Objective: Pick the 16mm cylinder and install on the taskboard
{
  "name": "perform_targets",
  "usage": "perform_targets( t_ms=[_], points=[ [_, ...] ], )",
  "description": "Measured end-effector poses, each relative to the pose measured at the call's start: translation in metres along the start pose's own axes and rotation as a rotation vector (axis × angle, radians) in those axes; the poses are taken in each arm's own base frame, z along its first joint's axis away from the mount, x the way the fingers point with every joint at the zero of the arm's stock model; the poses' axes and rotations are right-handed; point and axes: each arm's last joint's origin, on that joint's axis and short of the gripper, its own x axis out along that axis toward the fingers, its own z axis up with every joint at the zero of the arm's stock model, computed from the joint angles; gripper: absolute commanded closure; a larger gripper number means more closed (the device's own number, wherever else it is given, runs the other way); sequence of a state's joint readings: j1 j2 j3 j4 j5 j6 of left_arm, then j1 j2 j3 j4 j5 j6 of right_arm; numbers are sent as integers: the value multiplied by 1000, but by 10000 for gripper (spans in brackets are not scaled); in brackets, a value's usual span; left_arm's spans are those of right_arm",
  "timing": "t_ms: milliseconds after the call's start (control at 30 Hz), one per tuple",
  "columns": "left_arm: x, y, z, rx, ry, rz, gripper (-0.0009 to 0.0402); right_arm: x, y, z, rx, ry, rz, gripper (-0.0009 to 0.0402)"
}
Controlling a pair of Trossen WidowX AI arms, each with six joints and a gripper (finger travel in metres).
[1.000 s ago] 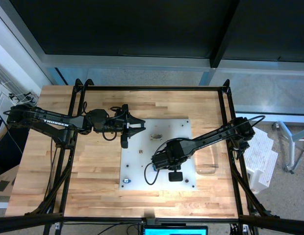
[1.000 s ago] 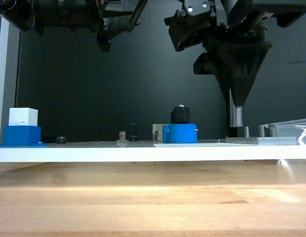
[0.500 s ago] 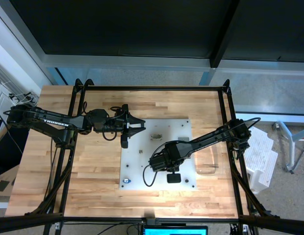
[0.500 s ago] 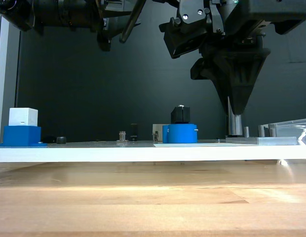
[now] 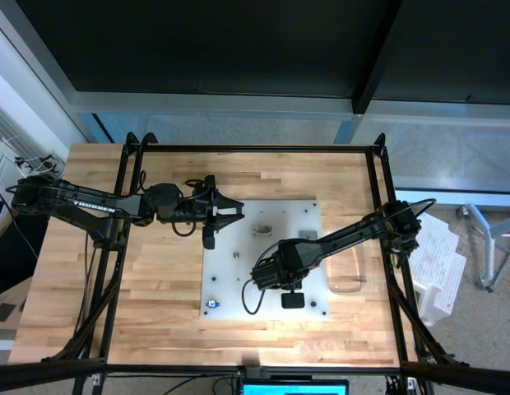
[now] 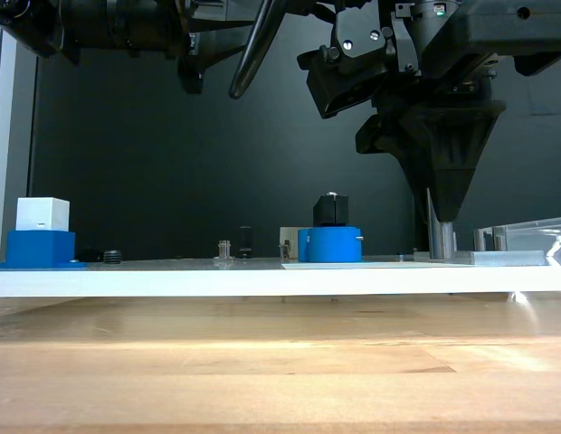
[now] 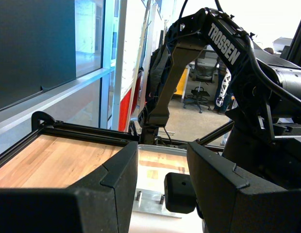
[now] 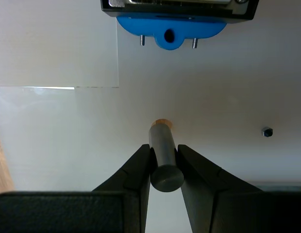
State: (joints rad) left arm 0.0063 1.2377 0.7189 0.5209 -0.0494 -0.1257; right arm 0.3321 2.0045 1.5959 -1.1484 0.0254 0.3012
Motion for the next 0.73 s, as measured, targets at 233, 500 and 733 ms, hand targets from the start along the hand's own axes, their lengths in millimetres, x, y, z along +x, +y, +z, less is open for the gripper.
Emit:
perform_targets(
  t_ms=[233, 500, 733],
  points=[
    [0, 0, 0, 0, 0, 0, 257, 0, 0, 1, -1, -5, 1, 384],
    [0, 0, 0, 0, 1, 0, 257, 0, -1, 1, -1, -10, -5, 384],
    [0, 0, 0, 0, 0, 0, 257, 2, -1, 0, 2, -8, -6, 384]
  ],
)
